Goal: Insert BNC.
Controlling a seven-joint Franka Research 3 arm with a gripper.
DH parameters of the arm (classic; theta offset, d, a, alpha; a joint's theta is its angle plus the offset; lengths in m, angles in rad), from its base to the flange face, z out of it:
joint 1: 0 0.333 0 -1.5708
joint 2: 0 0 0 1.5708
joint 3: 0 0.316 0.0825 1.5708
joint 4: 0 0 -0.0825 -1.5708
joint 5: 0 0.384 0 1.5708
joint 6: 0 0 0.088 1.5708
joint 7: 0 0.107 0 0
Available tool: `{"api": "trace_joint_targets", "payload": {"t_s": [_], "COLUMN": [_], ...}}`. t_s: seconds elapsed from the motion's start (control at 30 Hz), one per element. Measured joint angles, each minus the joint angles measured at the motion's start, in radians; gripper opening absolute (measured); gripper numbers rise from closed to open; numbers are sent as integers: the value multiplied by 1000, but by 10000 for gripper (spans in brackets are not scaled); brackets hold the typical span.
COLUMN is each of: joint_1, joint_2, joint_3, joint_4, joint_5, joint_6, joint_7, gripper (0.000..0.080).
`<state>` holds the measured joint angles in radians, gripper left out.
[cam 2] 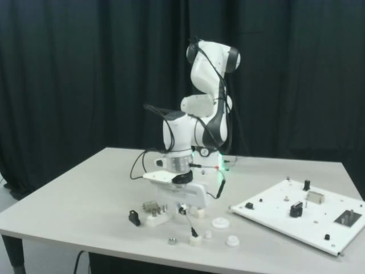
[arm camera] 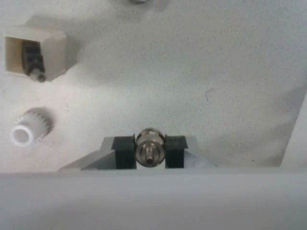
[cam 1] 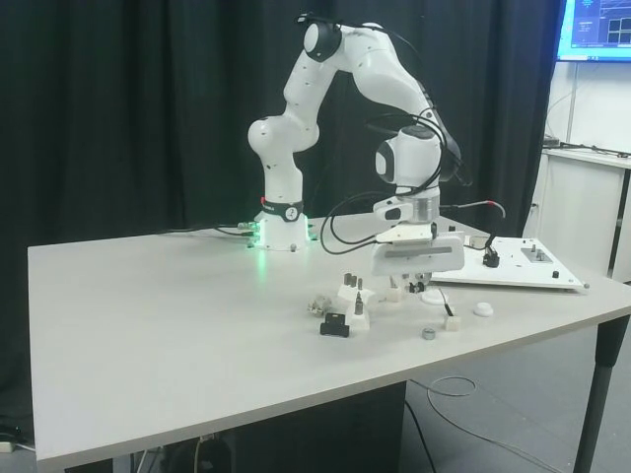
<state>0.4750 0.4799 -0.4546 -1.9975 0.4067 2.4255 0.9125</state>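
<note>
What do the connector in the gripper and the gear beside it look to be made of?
The connector looks like bare metal: grey, shiny, with bright highlights on its round barrel. The black pads clamping it look matte, likely rubber or plastic. The gear looks like white plastic: dull, even surface, no glint, moulded teeth. It lies on the table, which appears as a matte grey laminate, though that is uncertain.

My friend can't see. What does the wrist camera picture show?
Two black jaws grip a metal BNC connector above the grey table. Farther off on the table sit a white gear and a small white box holding a black part.
</note>
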Motion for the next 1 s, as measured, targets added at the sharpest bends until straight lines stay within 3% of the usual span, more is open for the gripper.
{"api": "trace_joint_targets", "payload": {"t_s": [1.0], "joint_1": [9], "joint_2": [-3], "joint_3": [1], "joint_4": [6], "joint_5": [-26], "joint_6": [1], "joint_7": [0], "gripper": [125]}}
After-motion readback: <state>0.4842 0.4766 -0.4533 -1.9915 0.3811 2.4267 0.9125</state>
